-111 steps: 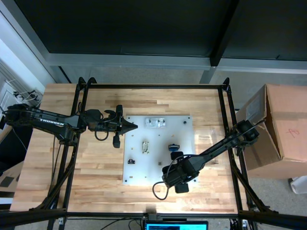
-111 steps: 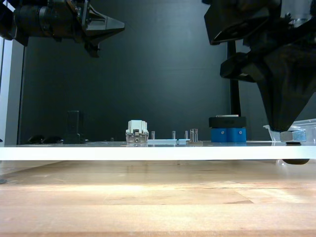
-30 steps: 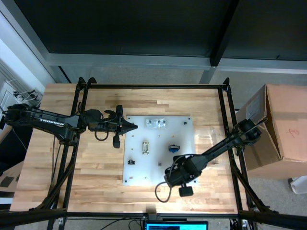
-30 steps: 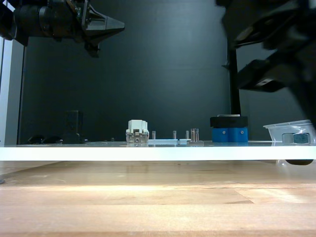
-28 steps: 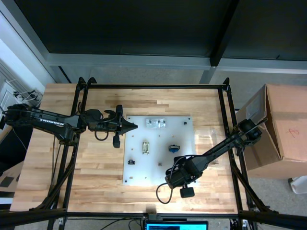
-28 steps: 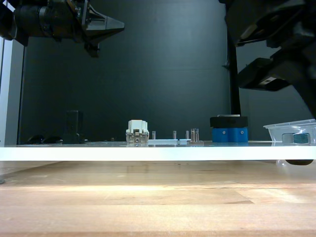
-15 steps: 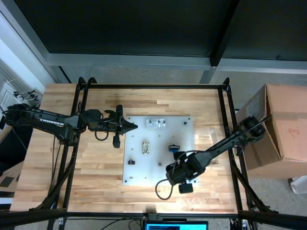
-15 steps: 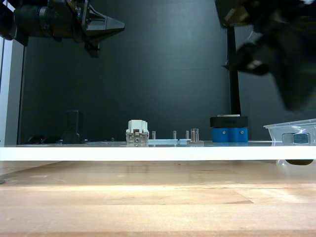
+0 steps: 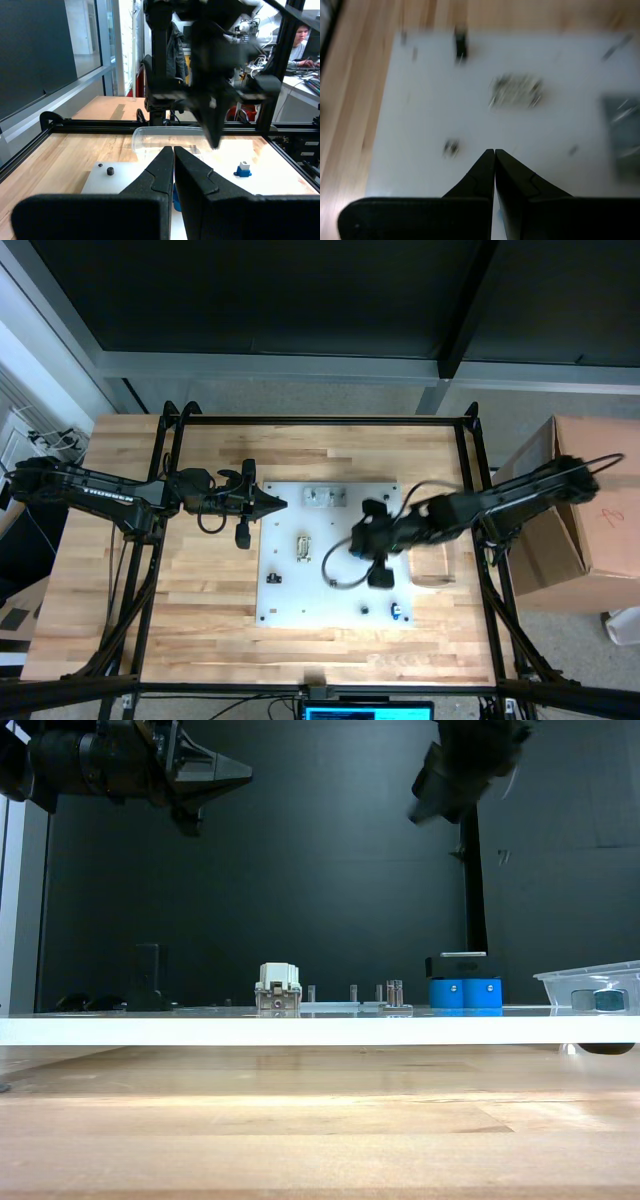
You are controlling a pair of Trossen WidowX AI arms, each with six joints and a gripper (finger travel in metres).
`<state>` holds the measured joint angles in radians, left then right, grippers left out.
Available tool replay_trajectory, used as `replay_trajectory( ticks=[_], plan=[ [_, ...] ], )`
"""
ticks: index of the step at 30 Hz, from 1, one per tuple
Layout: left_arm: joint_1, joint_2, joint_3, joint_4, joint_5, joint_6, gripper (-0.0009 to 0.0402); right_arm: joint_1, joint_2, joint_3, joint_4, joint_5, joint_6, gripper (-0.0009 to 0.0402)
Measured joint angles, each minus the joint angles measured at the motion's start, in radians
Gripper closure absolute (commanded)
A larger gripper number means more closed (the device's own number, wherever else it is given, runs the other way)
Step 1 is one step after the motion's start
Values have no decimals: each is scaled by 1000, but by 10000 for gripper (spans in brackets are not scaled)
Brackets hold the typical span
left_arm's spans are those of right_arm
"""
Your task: Pick the M12 nut and place it on its threads and fasten
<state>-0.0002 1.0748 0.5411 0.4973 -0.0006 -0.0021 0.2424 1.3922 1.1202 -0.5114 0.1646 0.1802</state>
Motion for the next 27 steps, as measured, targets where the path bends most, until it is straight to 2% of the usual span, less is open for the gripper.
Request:
replay_trajectory(
  ticks=[5,10,14,20,27],
  plan=[
    [0,0,0,0,0,0,393,-105,-195,-182,269,-3,-90,393],
    [0,0,0,1,0,0,393,-159,-350,-359,523,-18,-161,394],
    [0,0,0,1,0,0,393,-220,-432,-489,719,-104,-159,394],
    [0,0,0,1,0,0,393,-286,-455,-603,887,-165,-122,394],
    [0,0,0,2,0,0,393,-287,-370,-619,1025,-210,-121,394]
  ],
)
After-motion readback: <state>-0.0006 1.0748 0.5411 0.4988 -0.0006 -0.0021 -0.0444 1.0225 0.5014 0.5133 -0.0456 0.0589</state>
